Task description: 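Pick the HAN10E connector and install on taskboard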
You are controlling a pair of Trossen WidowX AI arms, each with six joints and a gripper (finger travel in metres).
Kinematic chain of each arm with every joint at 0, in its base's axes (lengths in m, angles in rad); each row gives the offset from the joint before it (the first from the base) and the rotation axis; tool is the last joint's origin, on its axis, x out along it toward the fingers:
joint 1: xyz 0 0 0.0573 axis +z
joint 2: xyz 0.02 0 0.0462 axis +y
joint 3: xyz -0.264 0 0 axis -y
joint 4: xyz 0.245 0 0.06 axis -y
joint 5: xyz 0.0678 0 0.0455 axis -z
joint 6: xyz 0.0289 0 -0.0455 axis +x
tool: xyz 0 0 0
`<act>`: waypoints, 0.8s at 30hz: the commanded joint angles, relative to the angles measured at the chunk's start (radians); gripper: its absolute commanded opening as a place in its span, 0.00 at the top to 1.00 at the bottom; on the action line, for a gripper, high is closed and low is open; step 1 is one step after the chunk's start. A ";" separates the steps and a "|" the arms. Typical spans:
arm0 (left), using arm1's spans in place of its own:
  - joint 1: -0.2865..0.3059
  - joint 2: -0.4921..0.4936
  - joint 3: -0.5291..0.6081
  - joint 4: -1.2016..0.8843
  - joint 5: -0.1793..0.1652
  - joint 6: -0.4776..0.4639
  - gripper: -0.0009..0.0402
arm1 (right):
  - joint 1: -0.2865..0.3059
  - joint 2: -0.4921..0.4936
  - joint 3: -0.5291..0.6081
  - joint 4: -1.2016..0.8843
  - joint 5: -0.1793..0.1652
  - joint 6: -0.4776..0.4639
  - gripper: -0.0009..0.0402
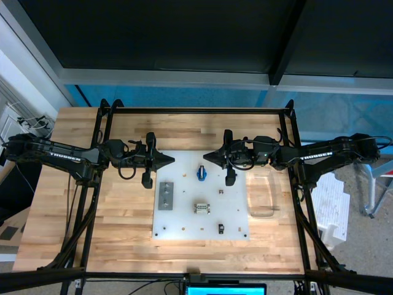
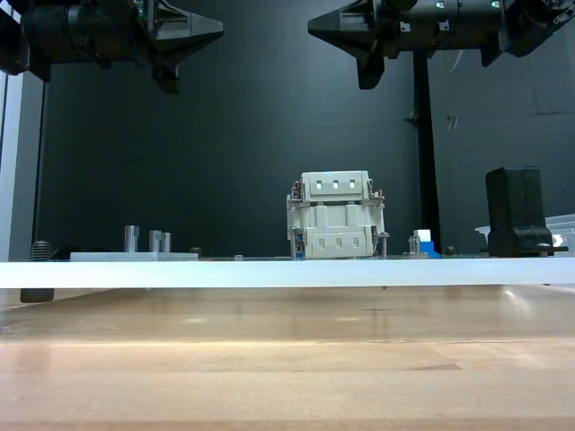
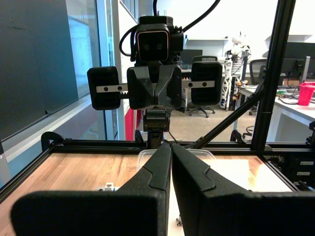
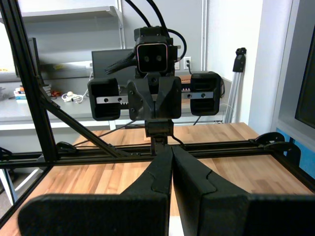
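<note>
The HAN10E connector (image 1: 201,208) (image 2: 335,215), a small beige block with metal ends, sits on the white taskboard (image 1: 184,216) (image 2: 269,272) near its middle, with no gripper touching it. My left gripper (image 1: 171,160) (image 2: 216,34) (image 3: 171,146) hangs shut and empty high over the board's far left corner. Opposite it, my right gripper (image 1: 207,156) (image 2: 314,27) (image 4: 172,148) is also shut and empty, high over the board's far edge. The two tips point at each other across a small gap, well above the connector.
On the board are a grey metal block (image 1: 166,195) (image 2: 135,255) at the left, a blue upright part (image 1: 201,173) at the back and a small black piece (image 1: 220,228) (image 2: 517,211) near the front. A clear plastic tray (image 1: 265,195) lies right of the board.
</note>
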 commanded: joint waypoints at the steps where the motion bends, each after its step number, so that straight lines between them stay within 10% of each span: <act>1: 0.000 0.000 0.000 0.000 0.000 0.000 0.98 | 0.000 0.001 -0.007 0.001 0.001 0.002 0.98; 24: 0.000 0.000 0.000 0.000 0.000 0.000 0.98 | 0.000 0.001 -0.007 0.010 0.001 0.001 0.98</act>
